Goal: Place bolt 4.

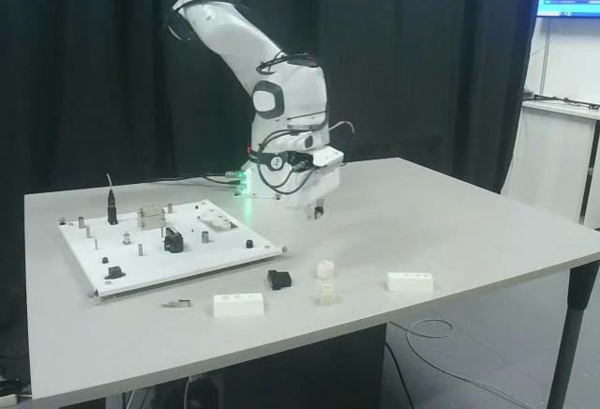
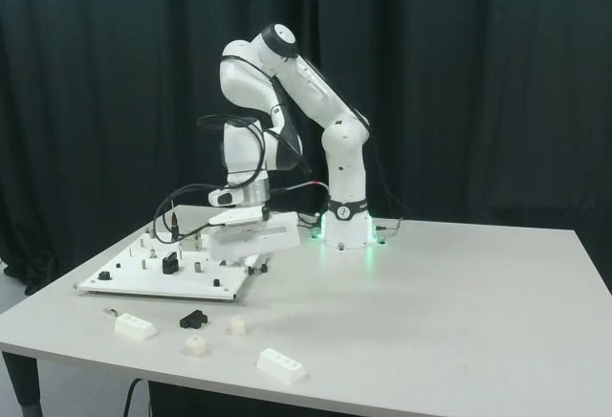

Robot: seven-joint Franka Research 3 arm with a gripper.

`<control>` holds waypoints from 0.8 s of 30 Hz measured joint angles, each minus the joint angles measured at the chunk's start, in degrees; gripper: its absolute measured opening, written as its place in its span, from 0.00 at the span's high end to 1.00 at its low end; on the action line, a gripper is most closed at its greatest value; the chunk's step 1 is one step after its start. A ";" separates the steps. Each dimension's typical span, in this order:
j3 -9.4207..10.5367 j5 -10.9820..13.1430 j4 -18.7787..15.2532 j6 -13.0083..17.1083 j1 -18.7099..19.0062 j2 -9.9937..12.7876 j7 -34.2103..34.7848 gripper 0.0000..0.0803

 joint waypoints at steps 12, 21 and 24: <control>-1.90 -3.59 -0.10 -0.42 4.39 0.00 7.54 0.70; -5.15 -5.25 -0.07 1.34 8.33 -0.19 10.85 0.70; -6.36 -5.91 -0.01 2.10 9.87 -0.54 11.87 0.70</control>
